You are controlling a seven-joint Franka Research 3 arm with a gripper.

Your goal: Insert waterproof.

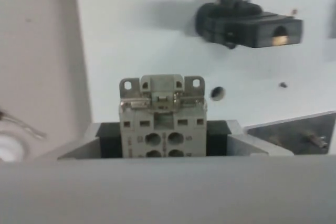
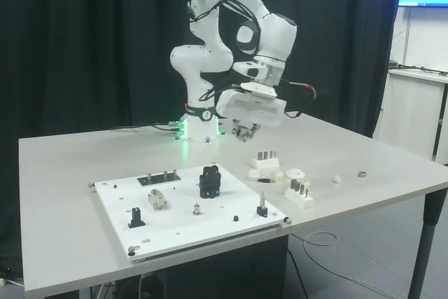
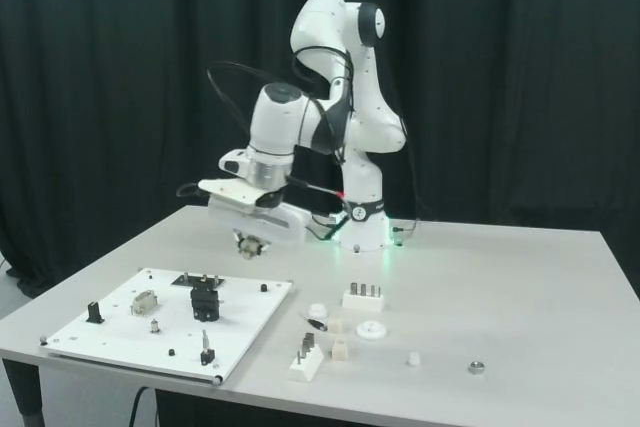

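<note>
The gripper hangs high above the table, clamped on the grey waterproof connector, apparently so it can travel clear of the white board toward its mating socket there.

Arm: glossy white plastic shell. Board: smooth white, slight sheen. Connector held over board: matt grey plastic, bright metal clips. Socket on board: matt black plastic. Table: matt grey.
</note>
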